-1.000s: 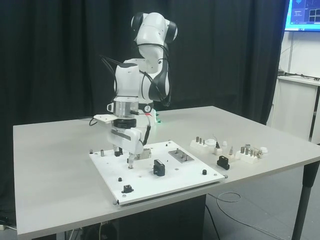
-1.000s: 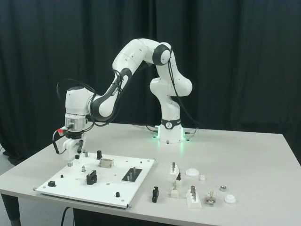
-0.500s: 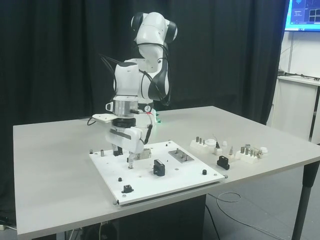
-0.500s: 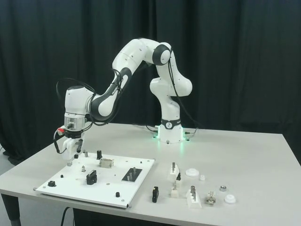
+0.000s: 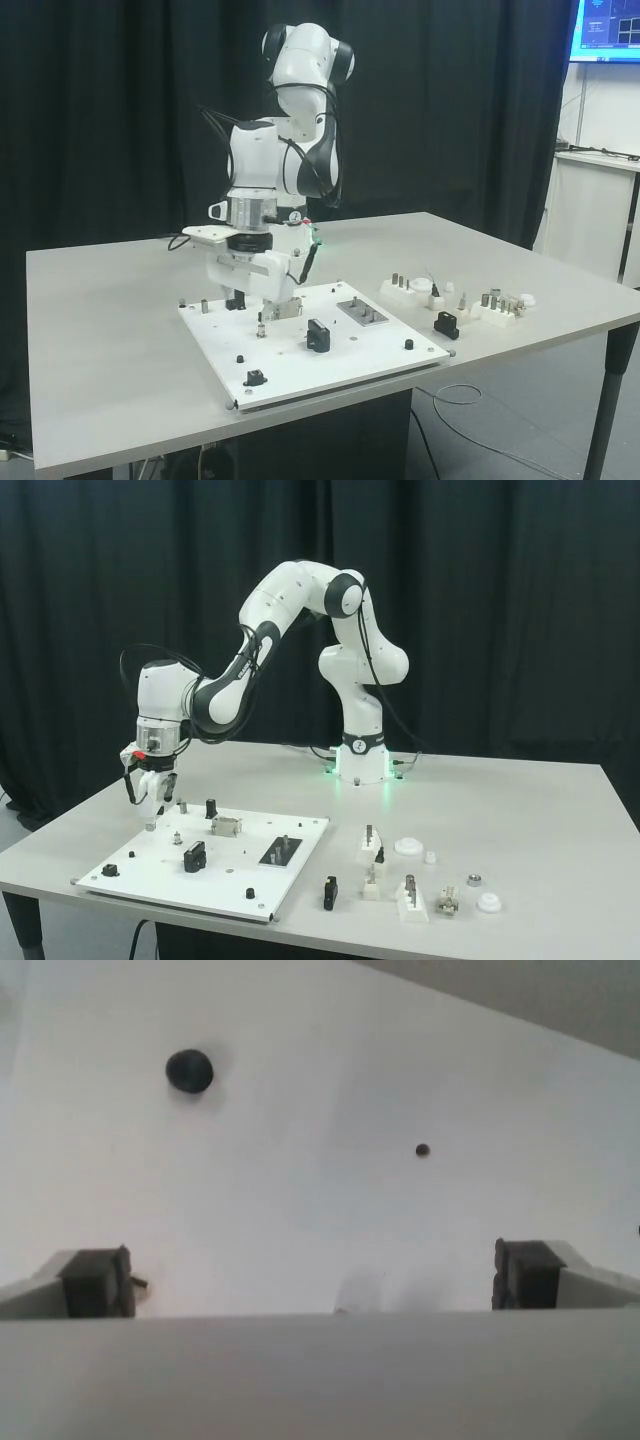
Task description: Pick USB.
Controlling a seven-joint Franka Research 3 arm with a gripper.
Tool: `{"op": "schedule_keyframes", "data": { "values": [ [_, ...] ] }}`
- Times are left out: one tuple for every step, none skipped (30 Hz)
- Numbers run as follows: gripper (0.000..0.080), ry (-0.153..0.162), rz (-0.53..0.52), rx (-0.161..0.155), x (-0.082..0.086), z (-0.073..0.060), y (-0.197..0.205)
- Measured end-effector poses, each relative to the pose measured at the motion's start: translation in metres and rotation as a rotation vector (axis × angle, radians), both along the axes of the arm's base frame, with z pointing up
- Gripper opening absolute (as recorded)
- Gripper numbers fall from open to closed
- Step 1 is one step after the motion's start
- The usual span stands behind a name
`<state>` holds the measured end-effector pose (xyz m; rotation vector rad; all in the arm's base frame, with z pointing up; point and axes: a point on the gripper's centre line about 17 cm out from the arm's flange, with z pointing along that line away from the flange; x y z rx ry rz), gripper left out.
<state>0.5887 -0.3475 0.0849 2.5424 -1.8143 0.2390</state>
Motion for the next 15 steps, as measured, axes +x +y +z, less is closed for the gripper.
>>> {"op": "schedule_keyframes", "data": {
  "values": [
    [0.08, 0.001, 0.006, 0.002, 0.0, 0.001, 0.001],
    [0.08, 0.001, 0.012, 0.004, 0.001, 0.002, 0.003],
    [0.08, 0.002, 0.021, 0.006, 0.001, 0.004, 0.004],
    [0.08, 0.003, 0.03, 0.008, 0.001, 0.005, 0.006],
    [0.08, 0.005, 0.042, 0.01, 0.002, 0.006, 0.008],
    [0.08, 0.006, 0.054, 0.011, 0.002, 0.007, 0.01],
    [0.08, 0.007, 0.066, 0.013, 0.003, 0.008, 0.012],
    [0.08, 0.008, 0.078, 0.015, 0.004, 0.01, 0.014],
    [0.08, 0.01, 0.087, 0.018, 0.004, 0.011, 0.017],
    [0.08, 0.011, 0.095, 0.021, 0.005, 0.012, 0.02],
    [0.08, 0.011, 0.101, 0.024, 0.006, 0.014, 0.022],
    [0.08, 0.012, 0.106, 0.028, 0.006, 0.015, 0.026],
    [0.08, 0.013, 0.11, 0.031, 0.007, 0.016, 0.029],
    [0.08, 0.014, 0.114, 0.035, 0.008, 0.017, 0.033],
    [0.08, 0.016, 0.118, 0.04, 0.009, 0.018, 0.036]
  ]
}}
